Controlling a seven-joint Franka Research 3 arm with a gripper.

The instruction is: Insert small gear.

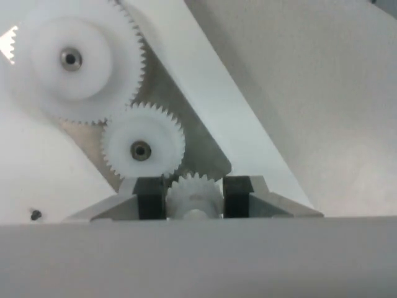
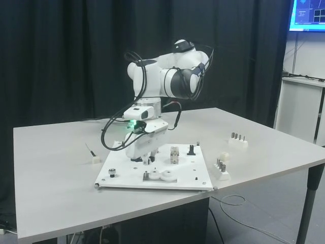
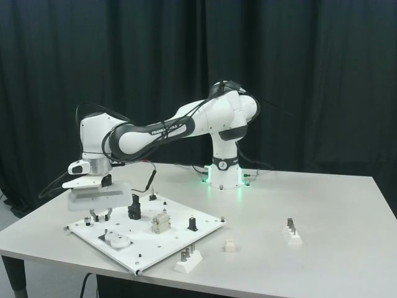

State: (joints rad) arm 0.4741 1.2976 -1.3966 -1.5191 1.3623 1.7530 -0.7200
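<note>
In the wrist view my gripper [image 1: 194,200] is shut on the small white gear [image 1: 194,194], held between two black fingertips [image 1: 151,197]. Just beyond it a medium white gear [image 1: 141,149] sits on its shaft, meshed with a large white gear [image 1: 71,59]; both rest on a grey metal plate [image 1: 198,139]. The small gear's teeth come close to the medium gear's; I cannot tell if they touch. In the room views the gripper [image 2: 147,158] [image 3: 99,215] hangs low over the white board [image 2: 127,170], close to the two mounted gears [image 2: 160,176] [image 3: 116,238].
The board [image 3: 180,245] also carries a black bracket [image 2: 191,149], a small blocky fixture [image 2: 174,155] and a black post [image 3: 134,207]. On the grey table stand white peg holders [image 2: 237,140] [image 2: 221,170] and a small white block [image 2: 94,159].
</note>
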